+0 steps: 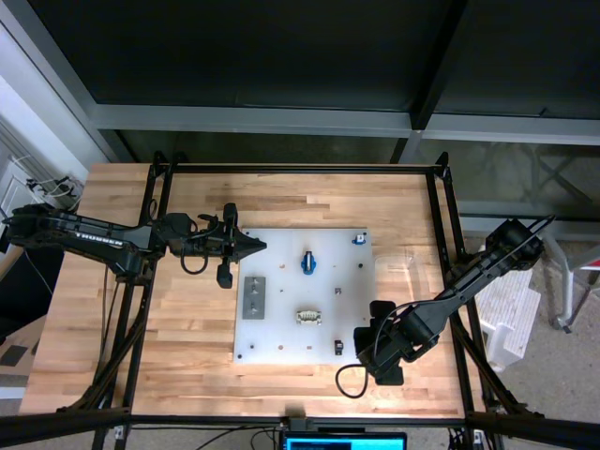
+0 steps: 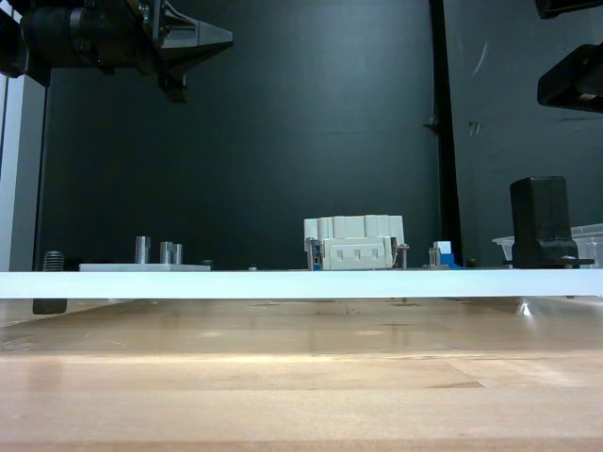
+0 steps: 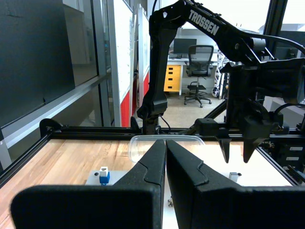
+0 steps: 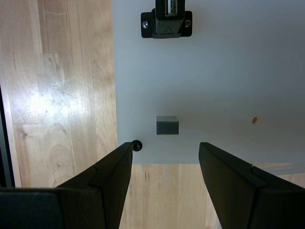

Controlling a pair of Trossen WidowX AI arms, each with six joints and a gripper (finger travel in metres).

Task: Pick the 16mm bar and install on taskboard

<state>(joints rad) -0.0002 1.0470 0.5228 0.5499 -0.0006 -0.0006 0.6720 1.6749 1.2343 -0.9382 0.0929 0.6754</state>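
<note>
The taskboard [image 1: 281,281] is a white square panel lying mid-table. A tiny grey piece that looks like the 16mm bar [image 4: 167,125] lies flat on the taskboard [image 4: 214,71] near its front right corner. My right gripper [image 1: 367,345] hangs above that corner, pointing down and open. In the right wrist view the bar sits on the board between and beyond the spread fingers [image 4: 112,186]. The high view hides the bar under the gripper. My left gripper [image 1: 259,246] is shut and empty, held level above the board's far left edge.
On the board are a grey metal block [image 1: 253,295], a blue knob [image 1: 309,262], a beige connector [image 1: 308,317] and a black connector block [image 4: 167,21] just beyond the bar. A clear tray [image 3: 138,145] stands right of the board. Black frame rails border the table.
</note>
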